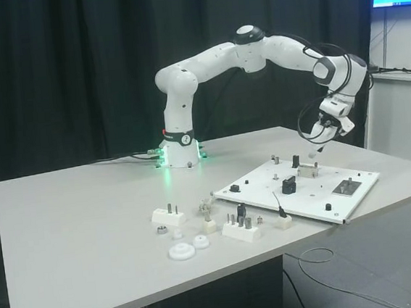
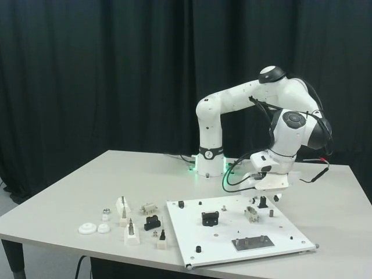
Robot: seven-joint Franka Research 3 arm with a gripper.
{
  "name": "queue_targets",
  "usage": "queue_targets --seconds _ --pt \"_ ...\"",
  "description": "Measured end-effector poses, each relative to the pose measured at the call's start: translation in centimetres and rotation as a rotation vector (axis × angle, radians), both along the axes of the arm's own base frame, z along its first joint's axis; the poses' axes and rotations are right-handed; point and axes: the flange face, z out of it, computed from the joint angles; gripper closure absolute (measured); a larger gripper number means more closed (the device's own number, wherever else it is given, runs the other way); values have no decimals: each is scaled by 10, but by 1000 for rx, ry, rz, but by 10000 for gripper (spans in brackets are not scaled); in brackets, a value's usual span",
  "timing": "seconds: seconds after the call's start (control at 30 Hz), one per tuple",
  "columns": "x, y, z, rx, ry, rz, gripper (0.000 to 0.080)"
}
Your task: Pick BNC.
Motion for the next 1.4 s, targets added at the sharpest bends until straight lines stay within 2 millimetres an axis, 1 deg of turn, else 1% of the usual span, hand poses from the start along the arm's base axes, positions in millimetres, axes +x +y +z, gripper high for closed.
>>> queue_targets --seconds 0.1,0.5,0.97,1.23,1.4 --pt "2 -5 4 3 -13 -14 3" --pt "11 -34 32 54 -68 -64 3" --pt "17 -69 55 140 -92 -119 3" --pt "27 -83 72 168 -132 -132 3" --pt "38 -95 85 163 -182 -143 3"
